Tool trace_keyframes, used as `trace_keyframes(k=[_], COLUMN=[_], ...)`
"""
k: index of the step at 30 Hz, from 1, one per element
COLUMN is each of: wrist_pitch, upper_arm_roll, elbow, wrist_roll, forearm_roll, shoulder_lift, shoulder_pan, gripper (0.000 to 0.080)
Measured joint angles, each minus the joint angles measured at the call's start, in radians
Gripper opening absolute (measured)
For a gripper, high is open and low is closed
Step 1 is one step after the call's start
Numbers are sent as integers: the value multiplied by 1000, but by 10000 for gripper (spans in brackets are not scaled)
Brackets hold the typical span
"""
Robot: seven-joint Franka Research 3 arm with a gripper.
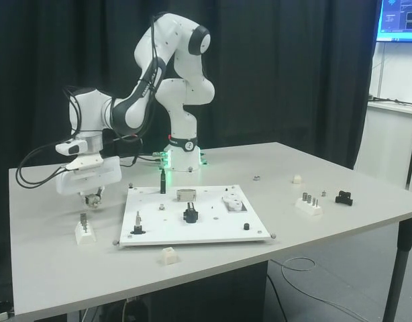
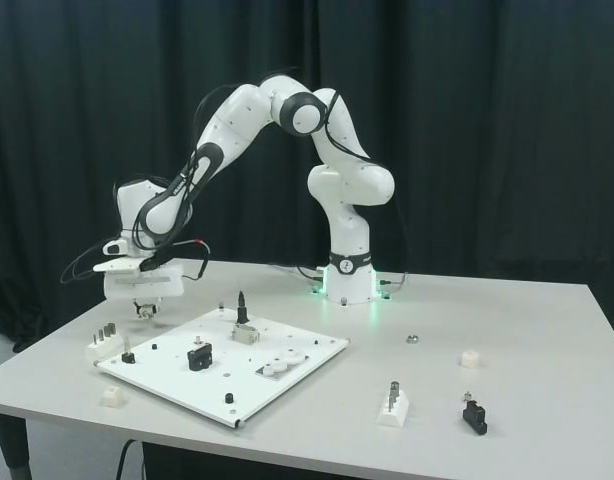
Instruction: Insert waterproof.
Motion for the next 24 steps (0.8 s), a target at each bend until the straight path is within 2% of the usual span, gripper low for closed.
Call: trace_keyframes(k=[14,24], wrist_pitch=[-54,-59], upper_arm_roll=[-14,-16], elbow=[19,20], wrist_roll=[0,0], forearm_roll=[-16,-18], shoulder_lift=[-17,-23], shoulder_pan=[0,0], gripper=[310,310])
